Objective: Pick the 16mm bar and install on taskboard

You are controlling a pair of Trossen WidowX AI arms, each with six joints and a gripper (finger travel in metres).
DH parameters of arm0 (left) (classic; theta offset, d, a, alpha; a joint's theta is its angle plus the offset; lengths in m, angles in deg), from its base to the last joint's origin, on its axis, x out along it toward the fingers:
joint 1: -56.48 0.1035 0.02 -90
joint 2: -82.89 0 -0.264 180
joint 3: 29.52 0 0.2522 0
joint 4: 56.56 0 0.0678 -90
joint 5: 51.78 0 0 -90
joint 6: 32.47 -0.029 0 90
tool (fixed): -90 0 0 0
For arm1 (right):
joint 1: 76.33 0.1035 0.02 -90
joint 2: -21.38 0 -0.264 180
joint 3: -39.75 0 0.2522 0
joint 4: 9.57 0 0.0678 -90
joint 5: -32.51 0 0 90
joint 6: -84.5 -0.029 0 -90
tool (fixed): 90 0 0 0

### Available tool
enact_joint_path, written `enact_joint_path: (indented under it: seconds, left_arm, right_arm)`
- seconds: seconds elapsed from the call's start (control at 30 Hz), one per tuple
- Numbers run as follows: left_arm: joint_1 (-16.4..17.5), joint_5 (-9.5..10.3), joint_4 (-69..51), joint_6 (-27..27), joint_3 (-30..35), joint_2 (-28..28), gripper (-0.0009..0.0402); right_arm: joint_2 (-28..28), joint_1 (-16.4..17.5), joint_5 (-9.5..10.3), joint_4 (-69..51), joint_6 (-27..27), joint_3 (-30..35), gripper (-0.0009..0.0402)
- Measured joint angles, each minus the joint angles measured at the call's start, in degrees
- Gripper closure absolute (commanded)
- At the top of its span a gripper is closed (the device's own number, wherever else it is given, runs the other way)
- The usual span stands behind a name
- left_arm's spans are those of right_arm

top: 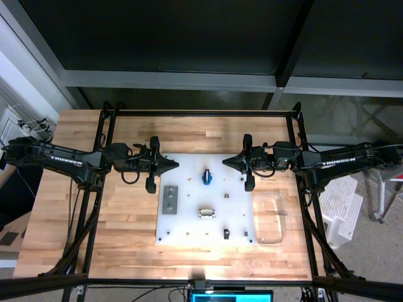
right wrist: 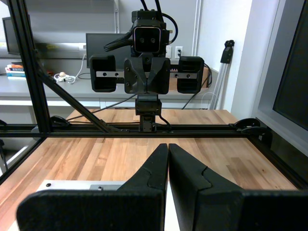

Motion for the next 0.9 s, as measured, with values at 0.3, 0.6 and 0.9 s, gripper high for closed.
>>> enact_joint_path:
  seconds: [0.3, 0.6, 0.9]
  left_arm:
    - [0.00, -0.02, 0.00, 0.00, 0.00, 0.00, 0.0393]
    - [0.00, -0.02, 0.00, 0.00, 0.00, 0.00, 0.0393]
    - [0.00, 0.00, 0.00, 0.00, -0.02, 0.00, 0.0393]
  right_arm:
    - [-0.02, 0.00, 0.00, 0.00, 0.00, 0.00, 0.0393]
    - [0.00, 0.02, 0.00, 0.00, 0.00, 0.00, 0.0393]
    - [0.00, 0.00, -0.02, 0.00, 0.00, 0.00, 0.0393]
